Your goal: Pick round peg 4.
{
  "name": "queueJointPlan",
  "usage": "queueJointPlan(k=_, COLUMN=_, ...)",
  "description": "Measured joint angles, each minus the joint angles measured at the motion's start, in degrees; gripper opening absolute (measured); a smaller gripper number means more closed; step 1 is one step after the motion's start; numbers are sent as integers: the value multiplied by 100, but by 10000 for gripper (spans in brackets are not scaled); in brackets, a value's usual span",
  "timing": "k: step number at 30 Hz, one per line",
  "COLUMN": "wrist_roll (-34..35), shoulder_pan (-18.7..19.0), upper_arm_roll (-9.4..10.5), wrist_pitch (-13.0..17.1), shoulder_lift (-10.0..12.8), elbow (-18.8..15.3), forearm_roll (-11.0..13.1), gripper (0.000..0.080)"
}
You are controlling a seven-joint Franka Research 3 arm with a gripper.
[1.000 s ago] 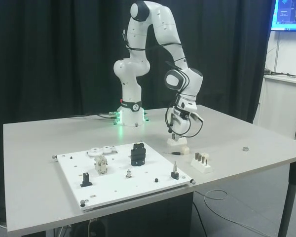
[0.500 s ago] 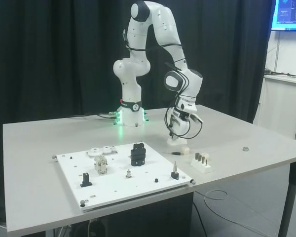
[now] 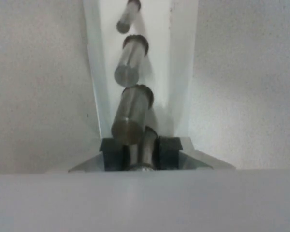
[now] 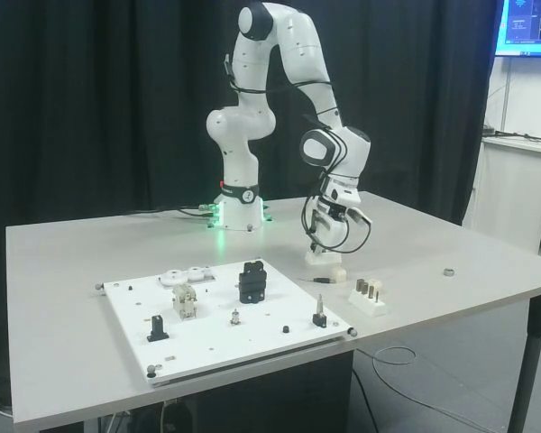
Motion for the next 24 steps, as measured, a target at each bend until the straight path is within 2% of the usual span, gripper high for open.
queueJointPlan(k=10, wrist_roll=277, shoulder_pan=-120, upper_arm_roll=144, wrist_pitch=2, shoulder_lift=-6, elbow=23, forearm_roll=-268, gripper=149)
queueJointPlan(k=24, wrist_roll=990, shoulder_pan=-293, upper_arm_roll=425, wrist_pitch=-94, shoulder_lift=-98, elbow=26, forearm_roll=-852, gripper=149)
